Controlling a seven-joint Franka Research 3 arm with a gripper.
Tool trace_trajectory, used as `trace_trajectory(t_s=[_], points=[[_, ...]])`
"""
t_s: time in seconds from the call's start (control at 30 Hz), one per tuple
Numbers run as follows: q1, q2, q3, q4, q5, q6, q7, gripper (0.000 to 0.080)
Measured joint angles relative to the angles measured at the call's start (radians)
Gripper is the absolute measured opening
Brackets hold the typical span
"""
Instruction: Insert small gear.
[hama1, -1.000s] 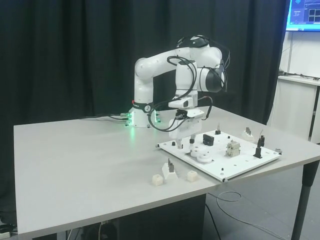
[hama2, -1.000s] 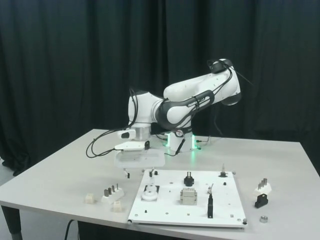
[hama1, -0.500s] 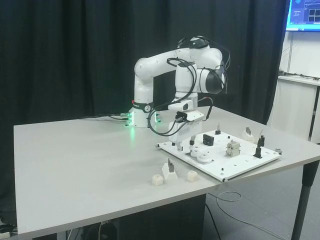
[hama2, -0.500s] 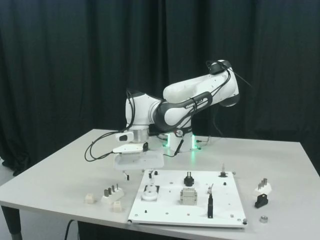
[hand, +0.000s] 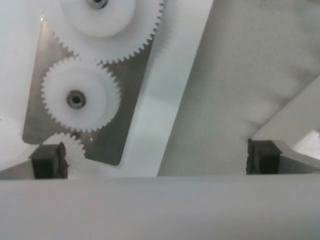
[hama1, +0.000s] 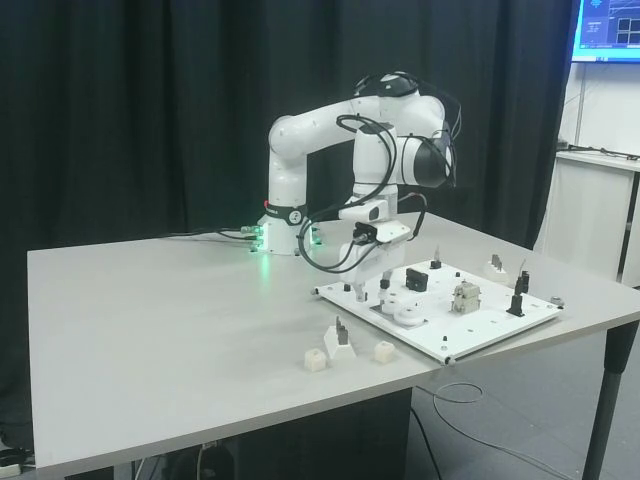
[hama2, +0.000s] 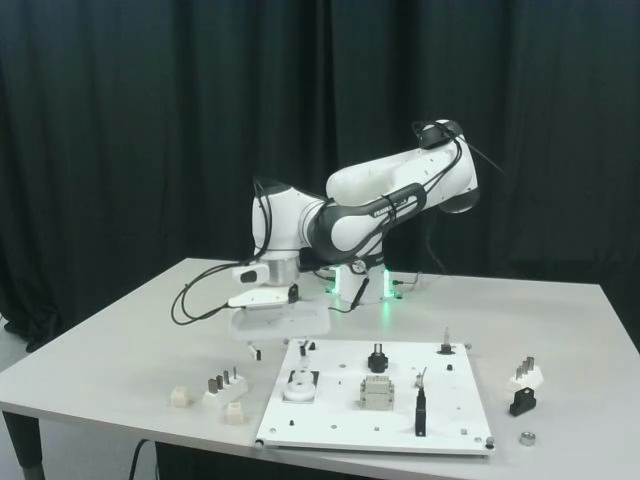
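Note:
In the wrist view a small white gear (hand: 73, 146) sits in the grey metal recess of the white board (hand: 165, 100), meshed with the medium gear (hand: 80, 97) under the large gear (hand: 100, 20). My gripper (hand: 155, 159) is open wide, nothing between its black pads (hand: 48, 161); one pad partly hides the small gear. In the room views the gripper (hama1: 368, 283) (hama2: 280, 347) hangs just above the board's corner nearest the arm's base, beside the gear stack (hama1: 403, 307) (hama2: 298, 386).
The board (hama1: 470, 330) also carries a black connector (hama1: 417, 277), a grey block (hama1: 464, 297) and upright pegs. Three small white fixtures (hama1: 340, 343) stand on the grey table in front of it. More small parts (hama2: 522, 388) lie beyond the board's far side.
The gripper has risen slightly above the board and drifted a little off the gears. The small gear stays in the recess.

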Motion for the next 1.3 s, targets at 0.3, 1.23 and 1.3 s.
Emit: trace_trajectory(t_s=[0.3, 1.23, 1.3], points=[[0.001, 0.000, 0.006, 0.000, -0.005, -0.013, 0.000, 0.0800], [0.003, -0.013, 0.023, 0.000, -0.008, 0.003, -0.005, 0.0800], [0.004, -0.013, 0.023, 0.000, -0.011, 0.003, -0.005, 0.0800]])
